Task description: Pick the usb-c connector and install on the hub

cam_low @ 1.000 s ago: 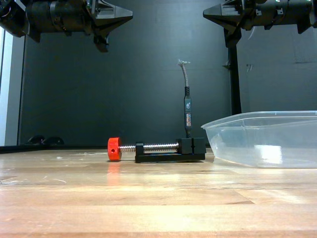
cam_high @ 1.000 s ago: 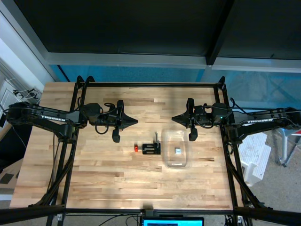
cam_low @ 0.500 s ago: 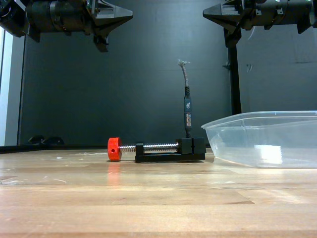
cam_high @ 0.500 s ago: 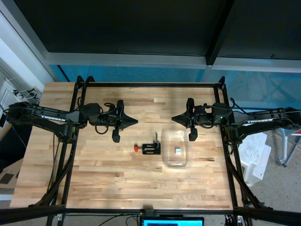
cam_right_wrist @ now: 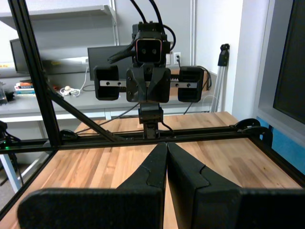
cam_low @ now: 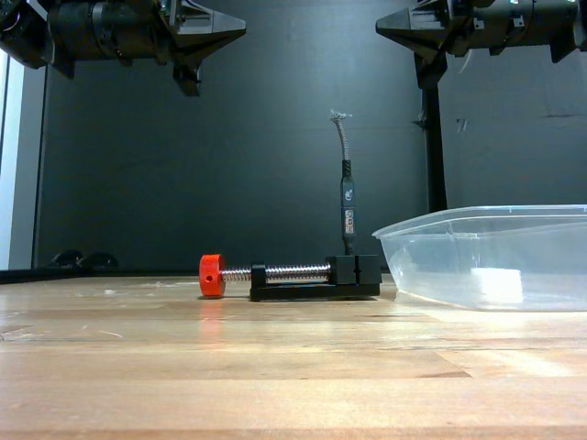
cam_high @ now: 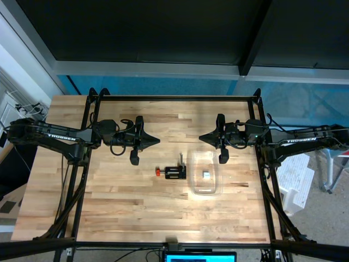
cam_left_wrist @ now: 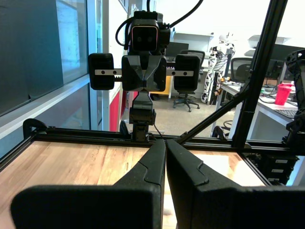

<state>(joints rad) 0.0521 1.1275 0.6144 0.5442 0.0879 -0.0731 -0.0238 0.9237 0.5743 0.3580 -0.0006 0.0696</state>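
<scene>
The black USB-C connector (cam_low: 348, 206) stands upright on the black vise (cam_low: 316, 275) with the red knob (cam_low: 211, 275), nothing holding it. Its grey braided cable (cam_low: 342, 136) rises straight up from it. From above, the vise (cam_high: 174, 172) sits mid-table. My left gripper (cam_high: 156, 140) hovers high at the back left, fingers (cam_left_wrist: 155, 164) pressed together and empty. My right gripper (cam_high: 203, 137) hovers high at the back right, over the tray's far side, fingers (cam_right_wrist: 157, 164) closed on nothing. Both point inward at each other.
A clear plastic tray (cam_low: 491, 257) lies right of the vise, with the white block (cam_low: 496, 284) in it and no cable leaving it. From above the tray (cam_high: 205, 188) holds the block (cam_high: 206, 174). Black frame rails border the table.
</scene>
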